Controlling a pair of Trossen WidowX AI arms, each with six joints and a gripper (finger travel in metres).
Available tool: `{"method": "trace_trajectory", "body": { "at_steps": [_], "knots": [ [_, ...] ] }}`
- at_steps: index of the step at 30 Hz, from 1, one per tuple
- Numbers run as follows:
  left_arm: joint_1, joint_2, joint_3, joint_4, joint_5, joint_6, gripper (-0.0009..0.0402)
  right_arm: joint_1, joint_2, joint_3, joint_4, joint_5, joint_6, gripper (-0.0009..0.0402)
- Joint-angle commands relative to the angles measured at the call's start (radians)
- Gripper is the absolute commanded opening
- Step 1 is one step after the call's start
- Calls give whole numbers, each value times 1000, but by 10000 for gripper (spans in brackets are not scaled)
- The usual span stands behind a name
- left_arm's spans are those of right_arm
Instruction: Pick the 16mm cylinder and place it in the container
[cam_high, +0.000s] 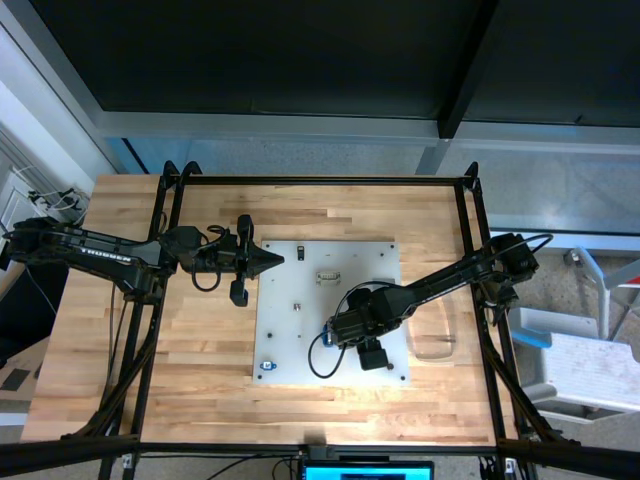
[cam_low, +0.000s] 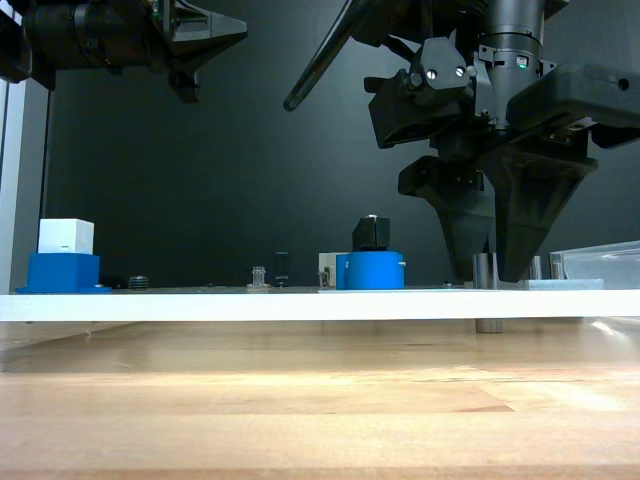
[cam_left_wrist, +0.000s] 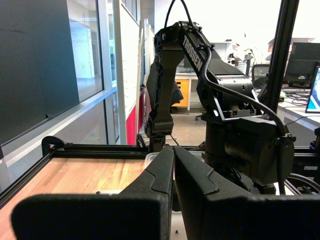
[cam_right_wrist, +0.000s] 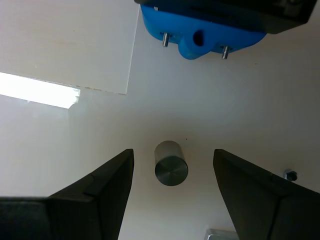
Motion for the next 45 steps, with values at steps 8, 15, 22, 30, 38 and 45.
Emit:
{"method": "trace_trajectory", "body": {
  "at_steps": [8, 15, 22, 30, 38, 45],
  "knots": [
    [0, 0, 0, 0, 0, 0, 0, -2, 0, 0, -1, 10, 0, 145],
    [0, 0, 0, 0, 0, 0, 0, -2, 0, 0, -2, 10, 0, 94],
    [0, 0, 0, 0, 0, 0, 0, -2, 0, 0, -2, 27, 0, 47],
    [0, 0, 0, 0, 0, 0, 0, -2, 0, 0, -3, 27, 0, 11],
    [0, 0, 0, 0, 0, 0, 0, -2, -8, 23, -36, 28, -4, 5],
    [0, 0, 0, 0, 0, 0, 0, -1, -35, 32, -51, 27, -5, 4]
  ]
}}
